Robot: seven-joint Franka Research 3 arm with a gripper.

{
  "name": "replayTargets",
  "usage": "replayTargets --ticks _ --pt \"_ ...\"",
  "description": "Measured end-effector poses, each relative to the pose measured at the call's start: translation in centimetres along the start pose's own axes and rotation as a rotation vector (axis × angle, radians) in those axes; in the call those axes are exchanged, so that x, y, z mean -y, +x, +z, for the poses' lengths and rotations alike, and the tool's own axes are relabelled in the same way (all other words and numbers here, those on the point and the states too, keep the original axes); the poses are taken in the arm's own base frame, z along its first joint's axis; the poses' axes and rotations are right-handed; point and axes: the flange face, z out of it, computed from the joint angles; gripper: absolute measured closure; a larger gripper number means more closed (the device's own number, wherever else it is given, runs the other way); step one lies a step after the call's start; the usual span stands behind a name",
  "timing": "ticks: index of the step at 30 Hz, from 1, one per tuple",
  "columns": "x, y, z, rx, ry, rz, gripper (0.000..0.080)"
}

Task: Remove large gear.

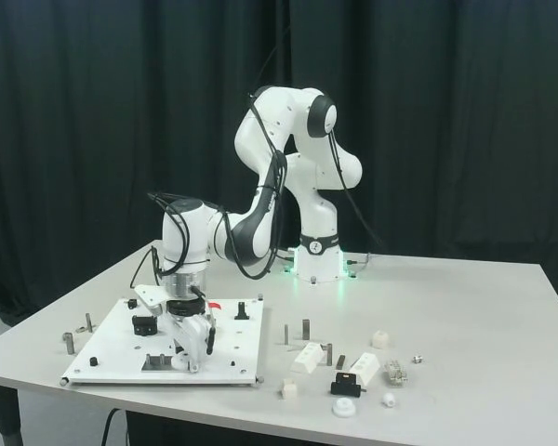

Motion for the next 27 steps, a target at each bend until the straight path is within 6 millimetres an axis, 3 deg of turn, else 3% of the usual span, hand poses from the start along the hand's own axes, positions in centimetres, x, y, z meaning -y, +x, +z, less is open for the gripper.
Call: replayTargets --ticks 16,27 --pt "0.1 0.1 -0.5 0.003 0.000 -0.005 0.0207" --pt "-0.1 0.6 -4.0 0.028 -0.023 -0.004 0.0209"
